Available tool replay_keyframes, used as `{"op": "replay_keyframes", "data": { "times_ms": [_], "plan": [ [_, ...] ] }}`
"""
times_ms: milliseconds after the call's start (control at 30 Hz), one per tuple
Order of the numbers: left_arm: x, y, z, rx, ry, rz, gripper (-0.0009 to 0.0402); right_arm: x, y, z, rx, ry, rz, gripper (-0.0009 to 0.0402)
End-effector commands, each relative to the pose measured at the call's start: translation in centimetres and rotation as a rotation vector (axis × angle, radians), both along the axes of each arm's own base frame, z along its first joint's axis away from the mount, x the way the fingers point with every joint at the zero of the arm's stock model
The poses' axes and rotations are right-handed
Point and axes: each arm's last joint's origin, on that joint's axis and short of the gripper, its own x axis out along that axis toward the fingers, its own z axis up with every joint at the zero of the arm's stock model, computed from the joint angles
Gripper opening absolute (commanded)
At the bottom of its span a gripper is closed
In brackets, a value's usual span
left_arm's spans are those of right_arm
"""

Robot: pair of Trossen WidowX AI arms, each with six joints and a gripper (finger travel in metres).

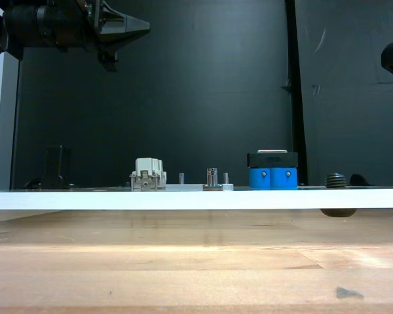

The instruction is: Unfasten the M12 fastener and place in the container

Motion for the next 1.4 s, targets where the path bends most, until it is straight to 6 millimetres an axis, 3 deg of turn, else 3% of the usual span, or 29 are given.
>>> {"op": "replay_keyframes", "data": {
  "times_ms": [33,1400],
  "plan": [
    [0.0,0.0,0.0,0.0,0.0,0.0,0.0,0.0,0.0,0.0,0.002,-0.003,0.0,0.0227],
    [0.0,0.0,0.0,0.0,0.0,0.0,0.0,1.3,1.2,0.4,0.122,-0.134,0.0,0.0229]
  ]
}}
